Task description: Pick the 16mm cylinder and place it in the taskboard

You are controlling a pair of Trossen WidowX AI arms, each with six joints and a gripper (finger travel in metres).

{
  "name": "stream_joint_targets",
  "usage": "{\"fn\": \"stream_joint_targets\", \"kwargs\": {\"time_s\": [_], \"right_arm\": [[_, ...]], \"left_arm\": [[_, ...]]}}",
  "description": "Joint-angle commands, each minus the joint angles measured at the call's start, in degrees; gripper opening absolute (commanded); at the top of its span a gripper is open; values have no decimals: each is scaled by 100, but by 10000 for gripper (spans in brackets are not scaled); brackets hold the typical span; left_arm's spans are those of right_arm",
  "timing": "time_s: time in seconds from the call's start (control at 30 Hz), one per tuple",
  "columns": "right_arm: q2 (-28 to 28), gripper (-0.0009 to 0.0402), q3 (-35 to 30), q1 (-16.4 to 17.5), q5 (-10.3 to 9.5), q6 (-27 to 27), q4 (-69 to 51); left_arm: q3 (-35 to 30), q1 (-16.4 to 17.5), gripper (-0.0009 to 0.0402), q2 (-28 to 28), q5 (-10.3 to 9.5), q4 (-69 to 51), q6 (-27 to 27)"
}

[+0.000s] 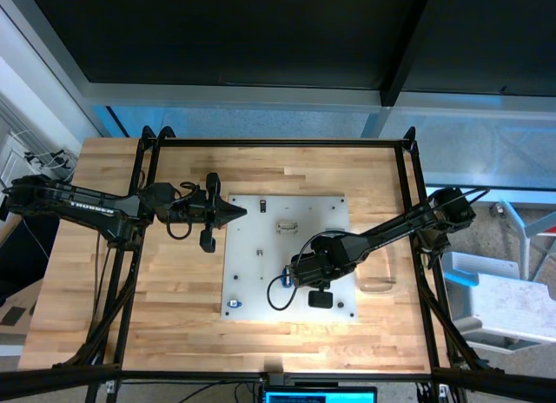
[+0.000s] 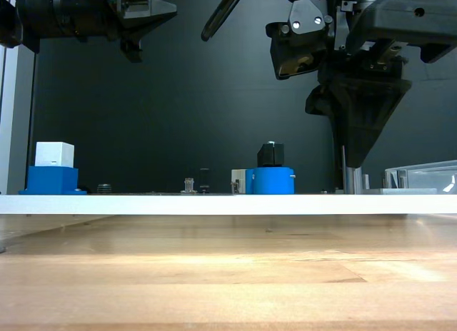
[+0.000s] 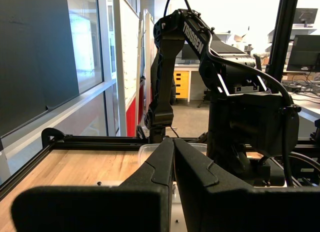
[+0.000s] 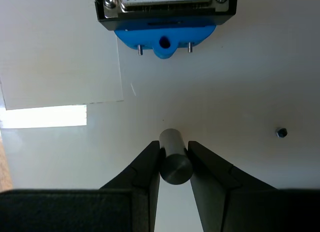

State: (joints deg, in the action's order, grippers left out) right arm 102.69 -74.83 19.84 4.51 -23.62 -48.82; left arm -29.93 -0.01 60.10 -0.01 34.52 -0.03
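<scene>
Right wrist view: right gripper [image 4: 173, 149] above taskboard [image 4: 240, 82], fingers [image 4: 145, 167] pinching 16mm cylinder [image 4: 175, 165]; left gripper [image 1: 240, 212] aloft at the board's left edge, fingers [image 3: 200, 177] pressed together.

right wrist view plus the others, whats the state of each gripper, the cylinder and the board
right gripper: shut on the 16mm cylinder, low over the taskboard
left gripper: shut, empty, raised at the taskboard's left edge
16mm cylinder: clamped in the right gripper
taskboard: lying flat on the table
</scene>
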Motion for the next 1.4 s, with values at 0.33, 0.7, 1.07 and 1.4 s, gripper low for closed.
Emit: {"fn": "stream_joint_targets", "kwargs": {"time_s": [0.33,0.7,1.07,1.4], "right_arm": [[-2,29,116,2,-9,7,98],[-2,29,205,2,-7,9,229],[-2,29,271,4,-9,4,328],[-2,33,271,4,-120,-15,326]], "left_arm": [[-2,0,0,0,2,0,-2],[-2,0,0,0,2,0,-2],[-2,2,0,0,2,0,0],[-2,0,0,0,2,0,0]]}}
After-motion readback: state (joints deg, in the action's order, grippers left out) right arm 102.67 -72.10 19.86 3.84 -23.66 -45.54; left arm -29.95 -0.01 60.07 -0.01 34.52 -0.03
